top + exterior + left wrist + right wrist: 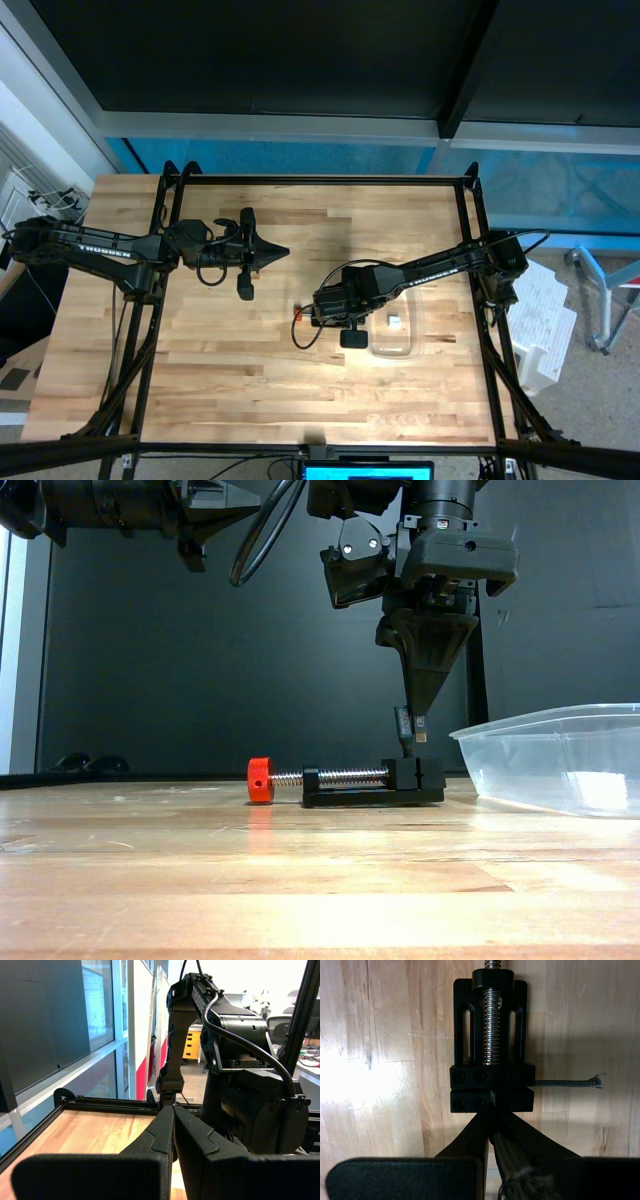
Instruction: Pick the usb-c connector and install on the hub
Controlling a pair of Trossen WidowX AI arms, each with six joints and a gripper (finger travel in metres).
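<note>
**High view.** Left gripper (283, 252): over the table's left half, well apart from the work. Right gripper (330, 308): pointing down over the hub (305, 317). Clear plastic tray (410, 346) just beside it, holding a small whitish piece (394, 321). Fingertips and connector are hidden under the wrist.

**Low view.** Usb-c connector (404, 727): pinched upright in the right jaws, with its lower end at the hub's top face. Whether they touch cannot be told. Orange-red knob (260, 780) and threaded screw (345, 776) point away from the tray. Step judged: insertion. The next move calls for a straight, aligned descent.

**Left wrist view.** Jaws closed on nothing.

**Right wrist view.** Tips meet at the hub's split end, masking the connector. Braided cord (570, 1083) juts sideways.
</note>
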